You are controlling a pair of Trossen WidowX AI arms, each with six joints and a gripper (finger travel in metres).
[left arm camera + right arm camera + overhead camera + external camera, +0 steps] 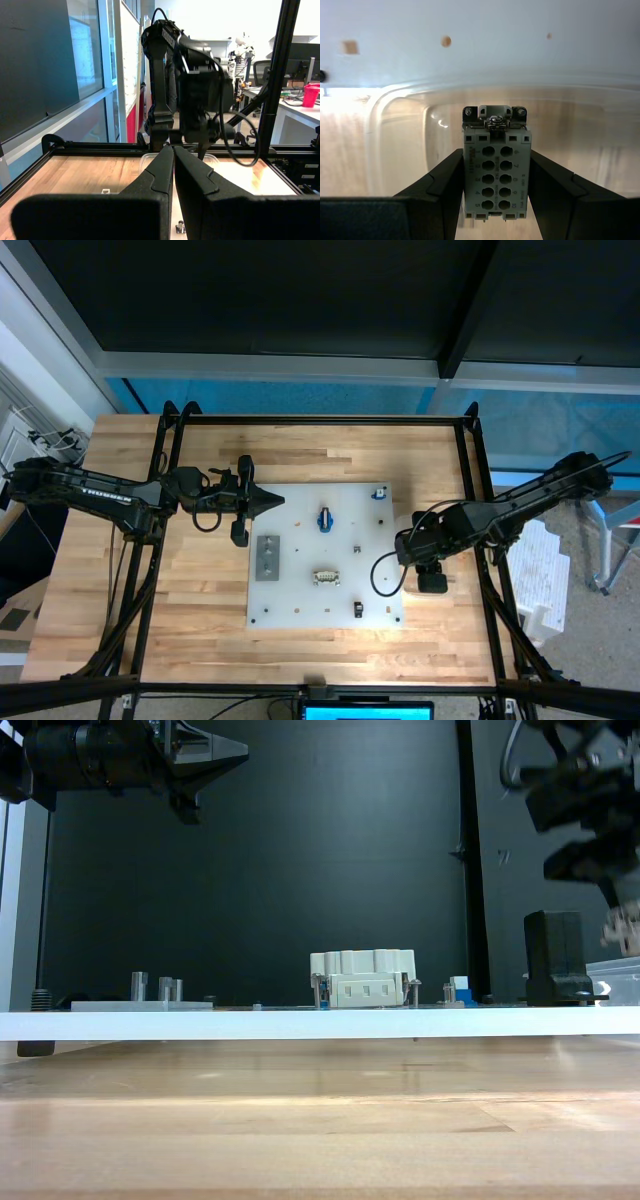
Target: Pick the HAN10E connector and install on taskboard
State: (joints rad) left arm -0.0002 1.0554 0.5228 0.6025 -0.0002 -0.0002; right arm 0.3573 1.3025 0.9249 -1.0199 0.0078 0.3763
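Note:
The HAN10E connector [496, 175], a pale grey block with two rows of round contact holes and a metal clamp at one end, is pinched between my right gripper's [496, 155] fingers. It hangs above a clear plastic tray [395, 100], just off the right edge of the white taskboard [300, 605]. From above, the right gripper [432, 581] points down beside that edge. At table height the connector [623, 932] shows well above the taskboard [300, 1023]. My left gripper [268, 501] hovers shut over the board's far left corner, holding nothing.
On the taskboard stand a grey metal block [267, 557], a blue fitting [325, 519], a beige insert with metal flanges [325, 579] and a black part [553, 960]. A black frame rail [485, 530] runs behind the right arm.

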